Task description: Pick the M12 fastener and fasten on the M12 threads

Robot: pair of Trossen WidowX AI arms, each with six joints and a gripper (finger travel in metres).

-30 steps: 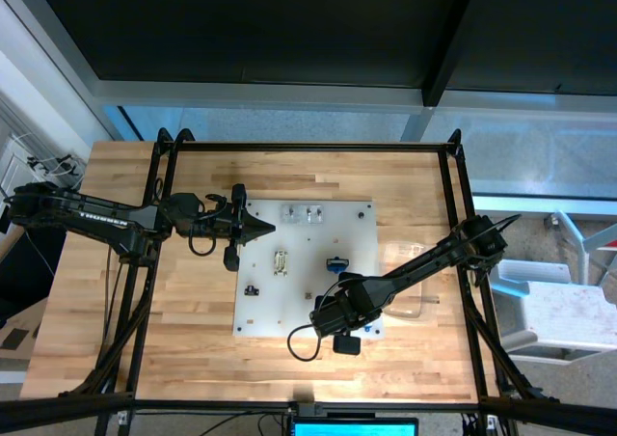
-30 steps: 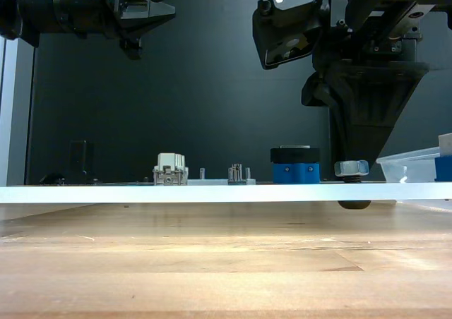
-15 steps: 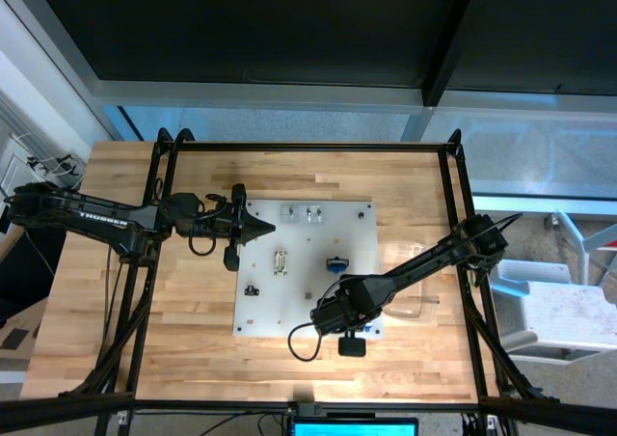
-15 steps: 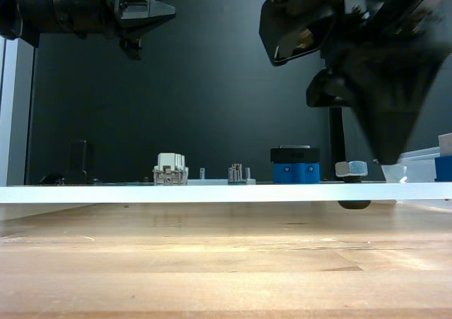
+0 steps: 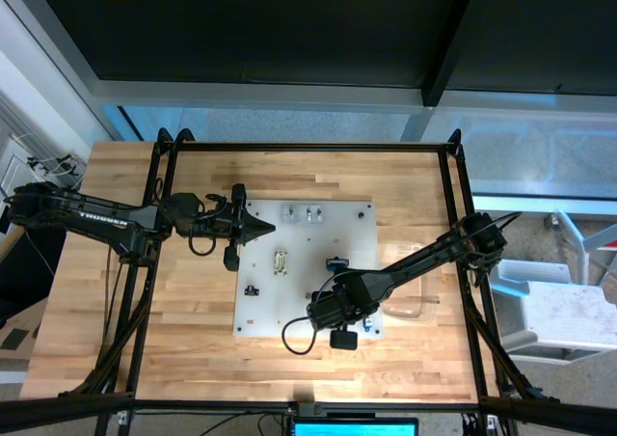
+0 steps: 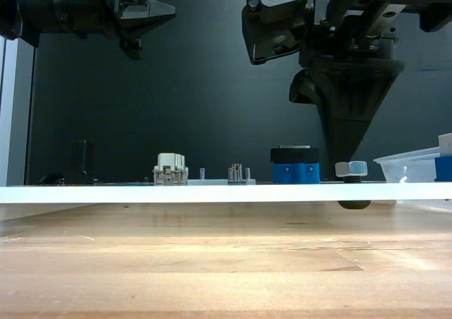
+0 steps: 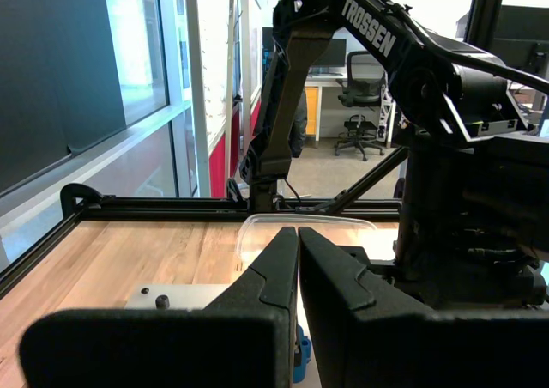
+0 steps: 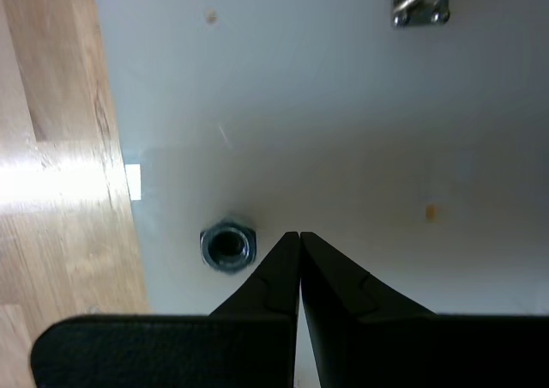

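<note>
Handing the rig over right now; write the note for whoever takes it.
Left tool: shut, empty, raised over the white board's left edge.
Right tool: shut, empty, tip beside the M12 nut, not gripping it.
Done: nut sits on its stud near the board's near right edge.
Left: cannot tell how far down it is threaded; check, turn further if loose.

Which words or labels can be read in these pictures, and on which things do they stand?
"TROSSEN": on the right arm, left wrist view.
"TROSSEN", small: on the left arm, high view.
Nothing else is readable.
Left gripper, shut, hovers over the board's left edge; right gripper, shut, points beside the nut.
</note>
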